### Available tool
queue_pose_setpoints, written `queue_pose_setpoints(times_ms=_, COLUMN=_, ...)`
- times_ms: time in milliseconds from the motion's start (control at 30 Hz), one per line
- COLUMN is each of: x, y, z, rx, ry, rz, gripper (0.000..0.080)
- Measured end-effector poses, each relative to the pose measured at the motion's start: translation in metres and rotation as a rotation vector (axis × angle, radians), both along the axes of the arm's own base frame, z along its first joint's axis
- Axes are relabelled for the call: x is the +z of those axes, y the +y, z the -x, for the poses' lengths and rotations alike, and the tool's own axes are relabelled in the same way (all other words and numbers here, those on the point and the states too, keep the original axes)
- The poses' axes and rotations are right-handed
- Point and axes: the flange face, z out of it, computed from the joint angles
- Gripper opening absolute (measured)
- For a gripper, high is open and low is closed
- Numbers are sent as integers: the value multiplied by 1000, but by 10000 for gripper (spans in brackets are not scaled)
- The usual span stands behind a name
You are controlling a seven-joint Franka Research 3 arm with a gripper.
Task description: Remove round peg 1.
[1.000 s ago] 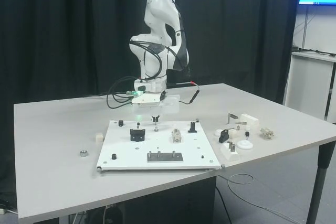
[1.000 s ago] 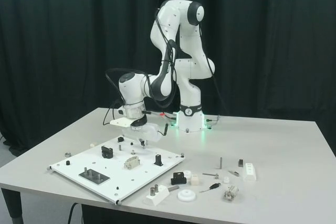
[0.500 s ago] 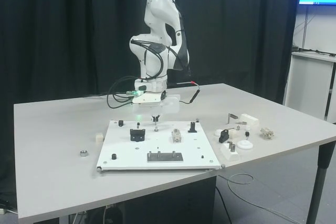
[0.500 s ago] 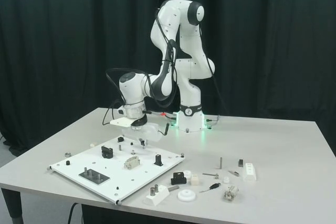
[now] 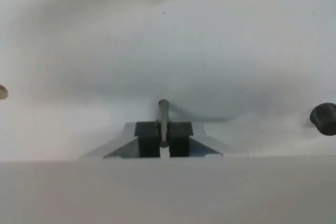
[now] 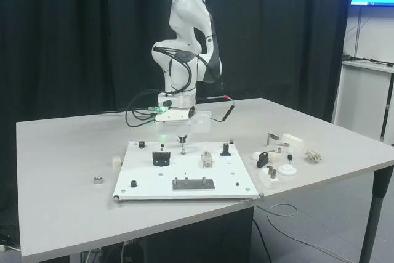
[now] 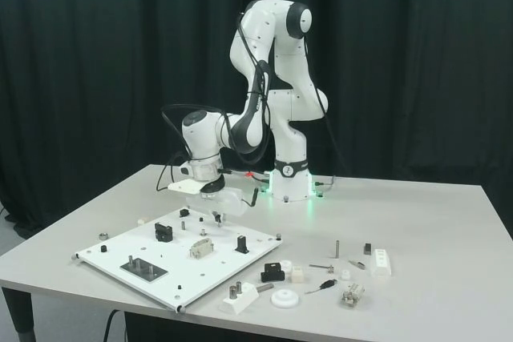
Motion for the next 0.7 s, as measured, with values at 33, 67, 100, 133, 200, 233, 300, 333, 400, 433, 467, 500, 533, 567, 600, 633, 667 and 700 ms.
queue_pose_setpoints(times_ms=33, x=0, y=0, z=0, rx=4, ry=0, rz=0, gripper=35)
queue_pose_setpoints(times_ms=67, x=0, y=0, z=0, rx=11, ry=0, rz=0, gripper=35)
queue_pose_setpoints(times_ms=100, x=0, y=0, z=0, rx=19, ry=0, rz=0, gripper=35)
queue_pose_setpoints(times_ms=133, x=0, y=1, z=0, rx=27, ry=1, rz=0, gripper=35)
queue_pose_setpoints(times_ms=200, x=1, y=1, z=-1, rx=36, ry=1, rz=-1, gripper=35)
queue_pose_setpoints(times_ms=233, x=1, y=1, z=-1, rx=38, ry=2, rz=-1, gripper=35)
queue_pose_setpoints(times_ms=300, x=1, y=1, z=-1, rx=42, ry=3, rz=0, gripper=35)
queue_pose_setpoints(times_ms=333, x=2, y=1, z=-1, rx=43, ry=3, rz=0, gripper=35)
queue_pose_setpoints(times_ms=400, x=2, y=1, z=-1, rx=47, ry=3, rz=0, gripper=35)
queue_pose_setpoints(times_ms=433, x=3, y=1, z=-1, rx=49, ry=4, rz=1, gripper=35)
queue_pose_setpoints(times_ms=467, x=3, y=1, z=-1, rx=50, ry=4, rz=1, gripper=35)
queue_pose_setpoints(times_ms=500, x=3, y=1, z=-1, rx=51, ry=4, rz=1, gripper=35)
queue_pose_setpoints(times_ms=533, x=4, y=1, z=-1, rx=52, ry=4, rz=1, gripper=35)
queue_pose_setpoints(times_ms=567, x=4, y=1, z=-1, rx=52, ry=4, rz=1, gripper=35)
queue_pose_setpoints(times_ms=600, x=4, y=1, z=-1, rx=52, ry=4, rz=0, gripper=35)
queue_pose_setpoints(times_ms=633, x=4, y=1, z=-1, rx=51, ry=4, rz=0, gripper=35)
queue_pose_setpoints(times_ms=667, x=4, y=1, z=-1, rx=51, ry=4, rz=0, gripper=35)
queue_pose_setpoints(times_ms=700, x=4, y=1, z=-1, rx=50, ry=4, rz=1, gripper=35)
